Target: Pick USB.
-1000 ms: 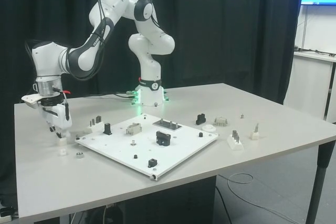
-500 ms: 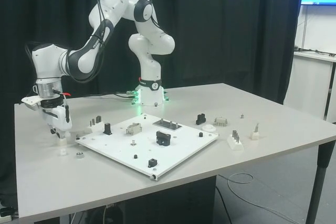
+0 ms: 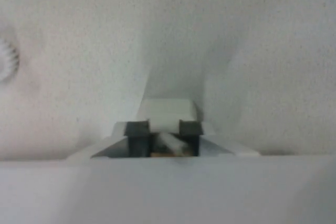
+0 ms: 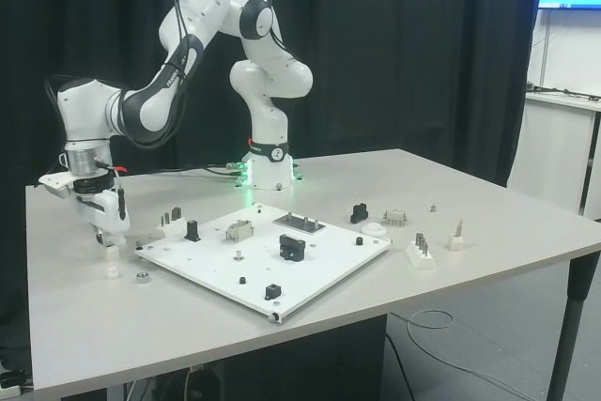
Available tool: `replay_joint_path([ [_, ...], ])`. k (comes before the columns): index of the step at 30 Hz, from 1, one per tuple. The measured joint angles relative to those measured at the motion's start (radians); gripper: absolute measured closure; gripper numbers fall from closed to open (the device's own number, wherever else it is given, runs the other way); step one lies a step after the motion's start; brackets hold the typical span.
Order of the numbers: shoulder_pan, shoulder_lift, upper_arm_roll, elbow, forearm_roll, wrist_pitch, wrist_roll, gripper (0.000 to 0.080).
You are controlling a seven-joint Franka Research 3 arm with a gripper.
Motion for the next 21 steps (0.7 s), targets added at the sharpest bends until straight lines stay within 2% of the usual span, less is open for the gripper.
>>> replay_joint_path([
  [4, 0.001, 0.000, 0.000, 0.004, 0.000, 0.000, -0.003, 0.0510],
  [5, 0.001, 0.000, 0.000, 0.006, 0.000, 0.000, -0.004, 0.0706],
  [13, 0.001, -0.011, -0.005, 0.039, -0.004, -0.022, -0.004, 0.0706],
  [21, 0.001, -0.049, -0.020, 0.066, -0.014, -0.091, -0.004, 0.0706],
])
